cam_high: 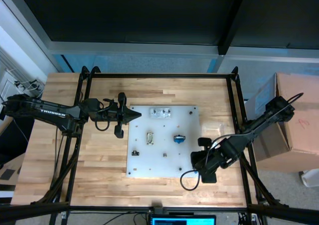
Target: Pick the RJ45 connector and install on the taskboard
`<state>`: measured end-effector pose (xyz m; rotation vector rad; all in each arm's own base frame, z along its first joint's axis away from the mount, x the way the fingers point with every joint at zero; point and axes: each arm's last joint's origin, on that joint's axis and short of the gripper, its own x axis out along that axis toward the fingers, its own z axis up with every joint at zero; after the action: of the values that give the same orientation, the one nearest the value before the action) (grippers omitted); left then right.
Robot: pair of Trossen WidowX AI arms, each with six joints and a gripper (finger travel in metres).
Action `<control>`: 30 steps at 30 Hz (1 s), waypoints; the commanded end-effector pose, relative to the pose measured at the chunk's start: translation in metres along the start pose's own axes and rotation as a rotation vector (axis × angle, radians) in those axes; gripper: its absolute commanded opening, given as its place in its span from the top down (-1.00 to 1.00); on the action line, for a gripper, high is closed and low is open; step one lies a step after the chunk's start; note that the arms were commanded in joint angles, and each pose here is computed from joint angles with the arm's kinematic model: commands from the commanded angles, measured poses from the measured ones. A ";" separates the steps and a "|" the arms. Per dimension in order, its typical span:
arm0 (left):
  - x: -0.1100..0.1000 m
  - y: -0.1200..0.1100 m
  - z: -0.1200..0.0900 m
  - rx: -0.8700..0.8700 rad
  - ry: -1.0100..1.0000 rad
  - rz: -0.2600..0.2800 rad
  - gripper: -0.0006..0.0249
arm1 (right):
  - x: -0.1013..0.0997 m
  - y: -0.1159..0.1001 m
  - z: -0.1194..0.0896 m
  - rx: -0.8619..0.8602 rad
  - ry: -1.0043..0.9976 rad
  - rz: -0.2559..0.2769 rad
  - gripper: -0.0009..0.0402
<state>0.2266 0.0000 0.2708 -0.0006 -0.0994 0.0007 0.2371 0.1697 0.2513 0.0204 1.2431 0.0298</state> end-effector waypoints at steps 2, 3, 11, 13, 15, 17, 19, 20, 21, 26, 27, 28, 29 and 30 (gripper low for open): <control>0.000 0.000 0.000 0.000 0.000 0.000 0.95 | 0.004 0.007 -0.001 -0.001 0.003 0.001 0.96; 0.000 0.000 0.000 0.000 0.000 0.000 0.95 | 0.005 0.008 -0.001 -0.002 0.002 0.003 0.96; 0.000 0.000 0.000 0.000 0.000 0.000 0.95 | 0.013 0.014 -0.003 -0.008 0.014 -0.009 0.96; 0.000 0.000 0.000 0.000 0.000 0.000 0.95 | 0.013 0.014 -0.003 -0.009 0.013 -0.009 0.96; 0.000 0.000 0.000 0.000 0.000 0.000 0.95 | 0.013 0.015 -0.003 -0.010 0.011 -0.009 0.96; 0.000 0.000 0.000 0.000 0.000 0.000 0.95 | 0.013 0.015 -0.004 -0.011 0.011 -0.011 0.96; 0.000 0.000 0.000 0.000 0.000 0.000 0.94 | 0.015 0.015 -0.005 -0.016 0.008 -0.019 0.96; 0.000 0.000 0.000 0.000 0.000 0.000 0.95 | 0.015 0.015 -0.005 -0.017 0.006 -0.019 0.96; 0.000 0.000 0.000 0.000 0.000 0.000 0.95 | 0.016 0.015 -0.005 -0.017 0.005 -0.017 0.96; 0.000 0.000 0.000 0.000 0.000 0.000 0.95 | 0.018 0.016 -0.007 -0.021 0.004 -0.014 0.96; 0.000 0.000 0.000 0.000 0.000 0.000 0.95 | 0.018 0.016 -0.008 -0.021 0.004 -0.013 0.96; 0.000 0.000 0.000 0.000 0.000 0.000 0.94 | 0.020 0.017 -0.008 -0.023 0.007 -0.015 0.96; 0.000 0.000 0.000 0.000 0.000 0.000 0.95 | 0.022 0.018 -0.008 -0.026 0.009 -0.015 0.96; 0.000 0.000 0.000 0.000 0.000 0.000 0.94 | 0.022 0.019 -0.008 -0.027 0.007 -0.014 0.96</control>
<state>0.2266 0.0000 0.2709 -0.0002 -0.1001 0.0004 0.2361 0.1880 0.2303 -0.0099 1.2464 0.0319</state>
